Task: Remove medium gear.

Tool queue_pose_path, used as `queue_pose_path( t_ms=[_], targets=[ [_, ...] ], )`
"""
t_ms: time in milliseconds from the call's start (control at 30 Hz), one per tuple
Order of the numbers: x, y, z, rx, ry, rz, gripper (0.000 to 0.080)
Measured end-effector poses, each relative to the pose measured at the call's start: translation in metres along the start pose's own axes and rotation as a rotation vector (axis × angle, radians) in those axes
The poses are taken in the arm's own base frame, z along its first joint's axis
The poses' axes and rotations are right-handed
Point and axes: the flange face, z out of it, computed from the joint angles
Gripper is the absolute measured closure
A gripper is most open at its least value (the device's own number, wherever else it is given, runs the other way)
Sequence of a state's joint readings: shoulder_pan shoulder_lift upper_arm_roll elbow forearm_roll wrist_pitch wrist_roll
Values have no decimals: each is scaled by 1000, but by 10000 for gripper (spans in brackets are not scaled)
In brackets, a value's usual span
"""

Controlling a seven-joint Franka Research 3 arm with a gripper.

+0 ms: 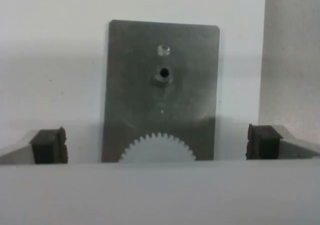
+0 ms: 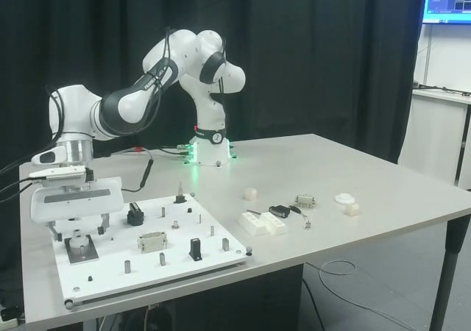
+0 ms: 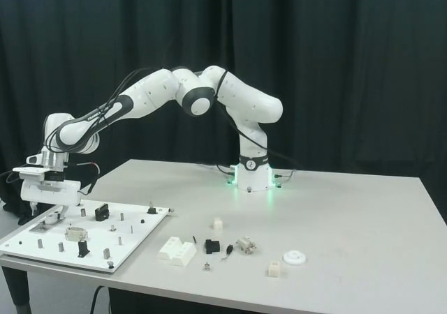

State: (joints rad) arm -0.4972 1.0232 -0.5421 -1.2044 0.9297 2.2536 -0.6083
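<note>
Nearest the wrist camera we see the gripper (image 1: 156, 146) with its two black fingertips (image 1: 48, 146) spread wide, holding nothing. Between them, lower down, sits the medium gear (image 1: 157, 149), white and toothed, resting on a grey metal plate (image 1: 161, 90); only its upper arc shows. The plate carries a small hole and a stud above the gear.

In the first room view the gear (image 2: 76, 240) and plate (image 2: 82, 250) lie at the near corner of a white assembly board (image 2: 147, 261), directly under the gripper (image 2: 77, 228). The board rests on the grey table (image 2: 383, 184), close to its front edge. Small white and black parts (image 2: 263, 223) lie scattered mid-table, well apart from the board. Black curtains (image 2: 309, 51) close the room behind.
</note>
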Motion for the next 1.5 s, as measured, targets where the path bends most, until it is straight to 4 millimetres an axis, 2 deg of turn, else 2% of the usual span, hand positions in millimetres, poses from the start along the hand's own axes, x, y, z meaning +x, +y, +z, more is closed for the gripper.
queue_pose_path(
  t_ms=[467, 1467, 1500],
  targets=[
    [1, 8, 2, 10, -14, -4, 3],
    [-6, 12, 11, 20, -47, -9, 3],
    [-5, 12, 11, 19, -45, -9, 120]
  ],
)
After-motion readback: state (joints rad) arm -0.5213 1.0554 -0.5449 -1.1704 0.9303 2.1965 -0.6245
